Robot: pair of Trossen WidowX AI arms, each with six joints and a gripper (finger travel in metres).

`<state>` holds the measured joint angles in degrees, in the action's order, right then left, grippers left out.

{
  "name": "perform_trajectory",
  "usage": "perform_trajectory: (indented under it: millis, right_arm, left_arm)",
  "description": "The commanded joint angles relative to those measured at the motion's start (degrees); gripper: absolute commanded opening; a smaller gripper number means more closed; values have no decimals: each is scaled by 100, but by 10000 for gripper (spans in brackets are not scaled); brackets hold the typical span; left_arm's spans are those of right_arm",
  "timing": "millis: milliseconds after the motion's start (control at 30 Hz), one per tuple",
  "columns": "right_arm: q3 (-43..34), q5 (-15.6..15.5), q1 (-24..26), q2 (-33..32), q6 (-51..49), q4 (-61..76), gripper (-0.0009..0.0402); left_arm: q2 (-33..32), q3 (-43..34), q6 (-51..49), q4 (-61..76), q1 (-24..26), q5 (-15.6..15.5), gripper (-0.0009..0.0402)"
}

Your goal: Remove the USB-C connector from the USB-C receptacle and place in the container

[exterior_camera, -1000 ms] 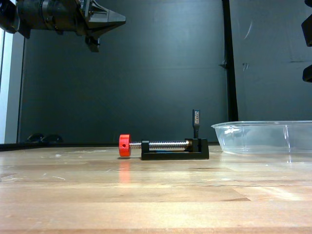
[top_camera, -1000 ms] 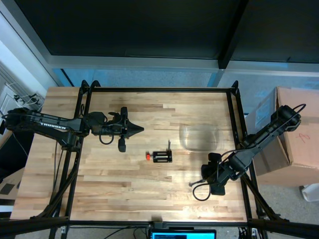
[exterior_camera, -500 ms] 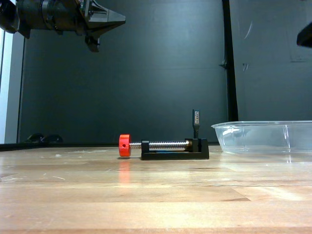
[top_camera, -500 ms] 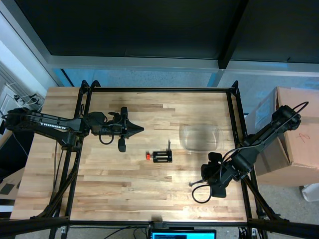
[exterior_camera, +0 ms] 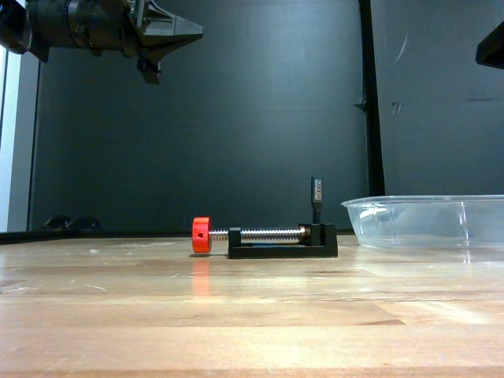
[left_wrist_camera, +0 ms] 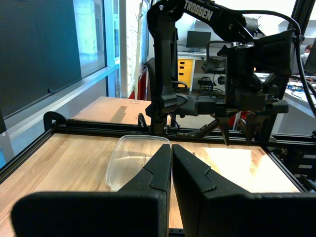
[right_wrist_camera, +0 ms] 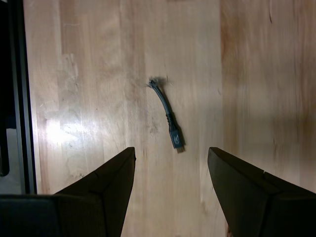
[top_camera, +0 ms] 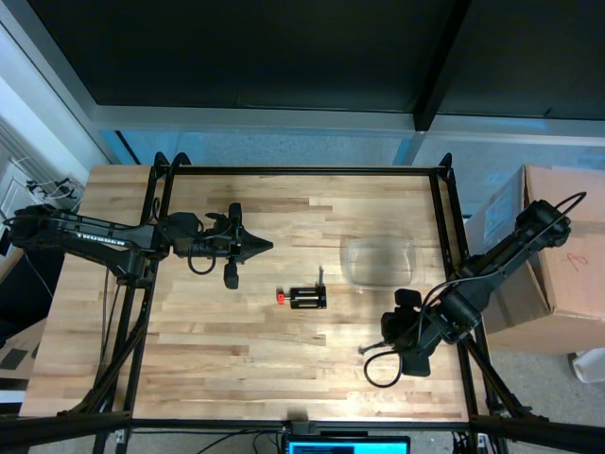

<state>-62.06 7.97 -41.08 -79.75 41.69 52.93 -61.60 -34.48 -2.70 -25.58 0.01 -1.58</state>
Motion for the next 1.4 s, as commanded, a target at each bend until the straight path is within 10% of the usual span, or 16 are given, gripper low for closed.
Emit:
perform_trajectory:
  millis: [33, 600, 1400]
  right_arm:
    - [-140, -2, 9, -282, -452, -44, 204]
    - [-1161, -59, 339, -2114, -1248, -76, 204]
    - [-490, -319, 498, -2398, -1849, -1108, 204]
  left_arm:
    - [0, -2, 0, 0, -2, 2, 0]
    - [0, -2, 0, 0, 0, 2, 0]
    - [0, -2, 0, 2, -2, 2, 0]
